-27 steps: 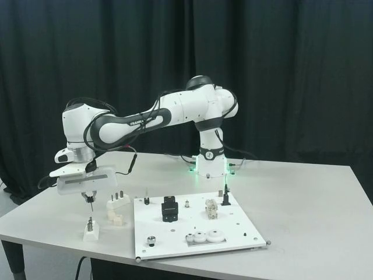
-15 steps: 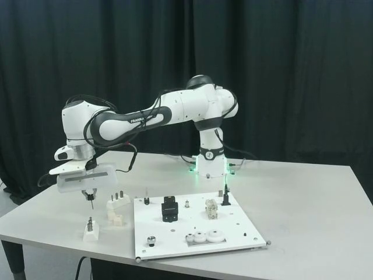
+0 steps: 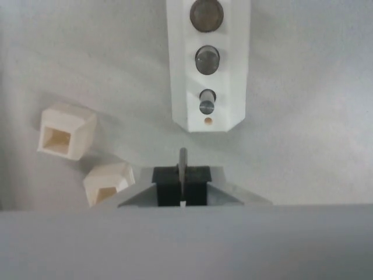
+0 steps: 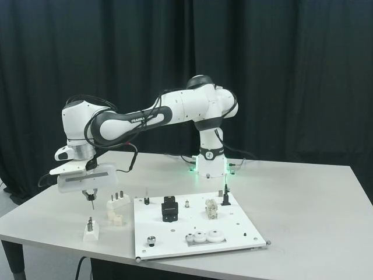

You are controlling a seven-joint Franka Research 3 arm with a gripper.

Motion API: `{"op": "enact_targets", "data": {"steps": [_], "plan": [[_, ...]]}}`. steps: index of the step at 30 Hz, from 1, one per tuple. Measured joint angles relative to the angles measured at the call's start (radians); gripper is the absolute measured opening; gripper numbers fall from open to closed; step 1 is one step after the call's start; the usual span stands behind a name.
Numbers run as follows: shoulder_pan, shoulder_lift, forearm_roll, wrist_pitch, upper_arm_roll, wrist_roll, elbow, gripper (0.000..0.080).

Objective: Insert round peg 1.

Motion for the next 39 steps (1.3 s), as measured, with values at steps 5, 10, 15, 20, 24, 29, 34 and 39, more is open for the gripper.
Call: {"op": "enact_targets", "data": {"steps": [5, 10, 15, 20, 24, 29, 34, 39], "plan": [[0.0, 0.0, 0.0, 0.0, 0.0, 0.0, 0.001, 0.0014], [0.001, 0.0, 0.0, -0.001, 0.001, 0.0, 0.002, 0.0014], [0.001, 0.0, 0.0, -0.001, 0.001, 0.0, 0.003, 0.0014], [0.004, 0.0, 0.0, -0.005, 0.001, -0.001, 0.003, 0.0014], [0.006, 0.0, -0.001, -0.02, -0.001, -0.002, 0.003, 0.0014], [0.012, 0.0, -0.006, -0.061, -0.011, -0.005, 0.001, 0.0014], [0.027, 0.0, -0.016, -0.129, -0.033, -0.013, -0.012, 0.0014], [0.054, 0.0, -0.021, -0.193, -0.061, -0.023, -0.041, 0.0014]]}}
